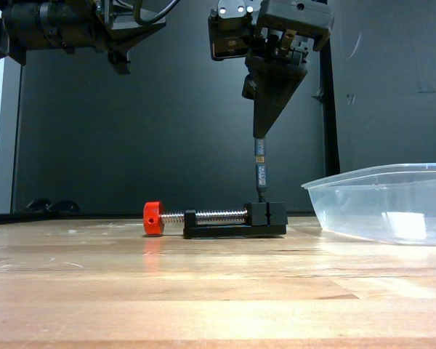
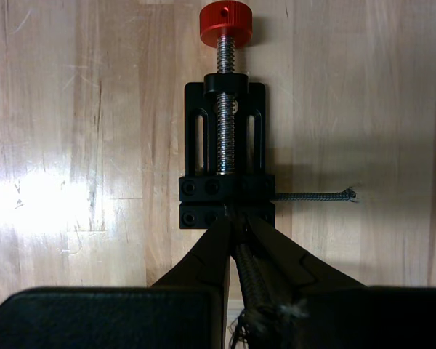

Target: Pick the usb-c connector and install on the hub

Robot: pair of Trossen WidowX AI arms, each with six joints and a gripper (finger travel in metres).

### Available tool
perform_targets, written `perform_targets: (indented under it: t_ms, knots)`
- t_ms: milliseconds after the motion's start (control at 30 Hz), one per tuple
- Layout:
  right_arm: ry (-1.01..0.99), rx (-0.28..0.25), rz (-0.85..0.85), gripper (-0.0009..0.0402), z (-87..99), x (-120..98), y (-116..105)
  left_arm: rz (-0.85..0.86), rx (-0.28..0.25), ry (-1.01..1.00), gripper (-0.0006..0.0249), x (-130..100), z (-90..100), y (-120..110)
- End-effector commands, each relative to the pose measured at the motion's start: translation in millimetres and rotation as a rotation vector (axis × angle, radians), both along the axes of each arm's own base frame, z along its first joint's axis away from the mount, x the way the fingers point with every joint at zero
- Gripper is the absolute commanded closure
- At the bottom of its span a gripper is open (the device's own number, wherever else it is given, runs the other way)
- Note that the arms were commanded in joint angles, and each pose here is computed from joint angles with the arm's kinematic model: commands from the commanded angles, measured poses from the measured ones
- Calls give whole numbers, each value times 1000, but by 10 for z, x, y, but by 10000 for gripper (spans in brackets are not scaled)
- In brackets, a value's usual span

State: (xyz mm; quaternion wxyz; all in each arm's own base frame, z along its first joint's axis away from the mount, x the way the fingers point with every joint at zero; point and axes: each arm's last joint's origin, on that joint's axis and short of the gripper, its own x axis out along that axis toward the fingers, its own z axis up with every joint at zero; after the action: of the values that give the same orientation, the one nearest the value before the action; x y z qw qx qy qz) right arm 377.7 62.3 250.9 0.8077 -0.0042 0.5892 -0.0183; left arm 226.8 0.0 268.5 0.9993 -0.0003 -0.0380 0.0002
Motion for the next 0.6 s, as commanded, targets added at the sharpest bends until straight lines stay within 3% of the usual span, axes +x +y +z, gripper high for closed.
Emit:
perform_targets:
  t_ms: [33, 600]
  knots:
    - [3, -1, 1, 393, -6, 1, 2, 0, 0, 0, 243, 1, 1, 0]
    - [11, -3, 3, 393, -40, -8, -1, 0, 0, 0, 243, 1, 1, 1]
